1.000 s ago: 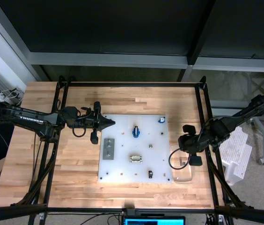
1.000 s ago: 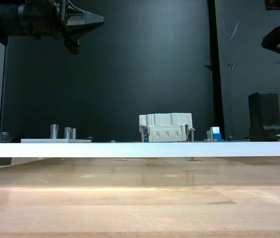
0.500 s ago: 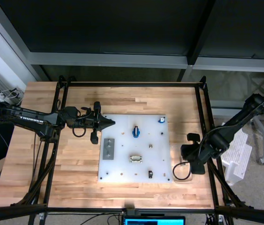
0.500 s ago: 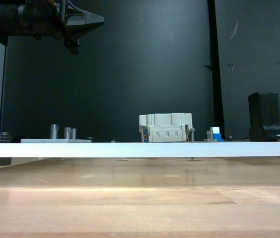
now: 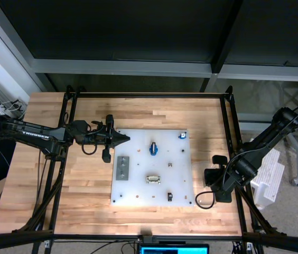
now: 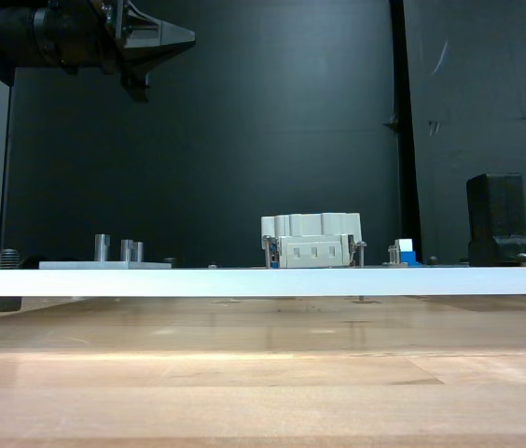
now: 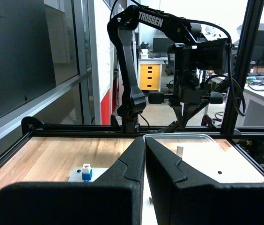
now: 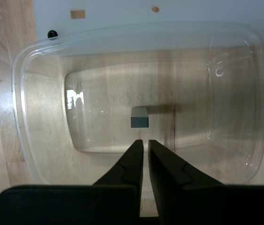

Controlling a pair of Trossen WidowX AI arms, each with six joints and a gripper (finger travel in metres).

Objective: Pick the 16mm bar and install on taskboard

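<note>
Clear plastic tray sits under my right gripper, which has slid toward the table's near edge in the last second. The 16mm bar lies in it just ahead of my tips, so I judge the reach nearly done. That arm points straight down with its jaws pinched almost together. My left gripper stays parked and closed, high over the taskboard's far-left corner.
</note>
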